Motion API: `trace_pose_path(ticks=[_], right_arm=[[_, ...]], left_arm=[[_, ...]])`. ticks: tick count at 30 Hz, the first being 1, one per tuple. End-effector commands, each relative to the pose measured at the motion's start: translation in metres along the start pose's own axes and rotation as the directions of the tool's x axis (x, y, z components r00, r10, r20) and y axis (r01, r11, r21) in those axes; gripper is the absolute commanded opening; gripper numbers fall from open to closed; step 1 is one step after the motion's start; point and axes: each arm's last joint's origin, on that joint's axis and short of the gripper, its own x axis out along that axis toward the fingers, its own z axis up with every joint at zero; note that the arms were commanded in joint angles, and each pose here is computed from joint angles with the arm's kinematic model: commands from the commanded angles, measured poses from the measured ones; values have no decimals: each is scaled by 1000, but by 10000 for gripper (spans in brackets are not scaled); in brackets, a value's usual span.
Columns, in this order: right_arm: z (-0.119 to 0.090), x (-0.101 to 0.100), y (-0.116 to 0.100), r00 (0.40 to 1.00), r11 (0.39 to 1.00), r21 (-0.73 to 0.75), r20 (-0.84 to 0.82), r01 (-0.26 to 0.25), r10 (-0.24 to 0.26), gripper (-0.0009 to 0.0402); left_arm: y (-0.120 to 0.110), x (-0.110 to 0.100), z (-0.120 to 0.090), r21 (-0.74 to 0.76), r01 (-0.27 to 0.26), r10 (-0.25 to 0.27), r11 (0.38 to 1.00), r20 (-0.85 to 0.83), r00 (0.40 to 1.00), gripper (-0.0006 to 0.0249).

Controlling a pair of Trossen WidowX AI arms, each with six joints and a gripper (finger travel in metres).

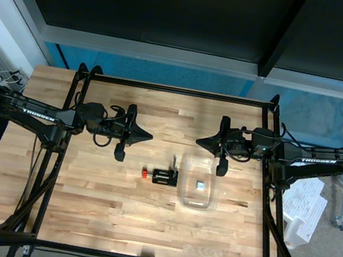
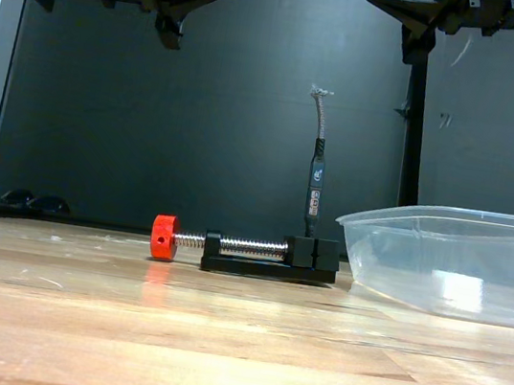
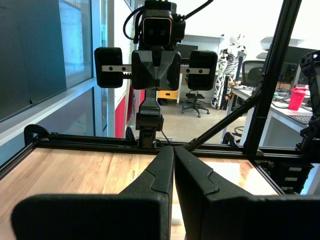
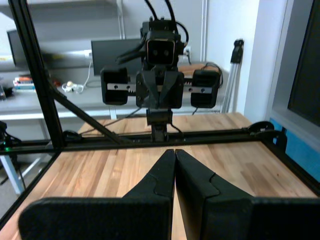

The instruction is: Pick the usb-c connector and install on the hub

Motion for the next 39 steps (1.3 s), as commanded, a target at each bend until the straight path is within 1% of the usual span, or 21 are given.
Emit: trace_pose_path(ticks=[1, 8, 12, 14, 39], right_arm=[[-4, -4, -2, 1000, 1000, 6, 27, 6, -6, -1], [-15, -7, -7, 999, 1000, 16, 42, 21, -21, 0], [-15, -7, -7, 999, 1000, 14, 42, 16, -17, 0], [-15, -7, -6, 999, 1000, 13, 41, -5, 4, 0], [-14, -7, -6, 999, 1000, 13, 48, -5, 5, 0]], left_arm=[[0, 0, 0, 1, 0, 0, 1000, 0, 1000, 0], [0, 0, 0, 0, 0, 0, 1000, 0, 1000, 0], [0, 0, 0, 0, 0, 0, 1000, 0, 1000, 0], [0, 0, 0, 1, 0, 0, 1000, 0, 1000, 0], [0, 0, 0, 0, 0, 0, 1000, 0, 1000, 0]])
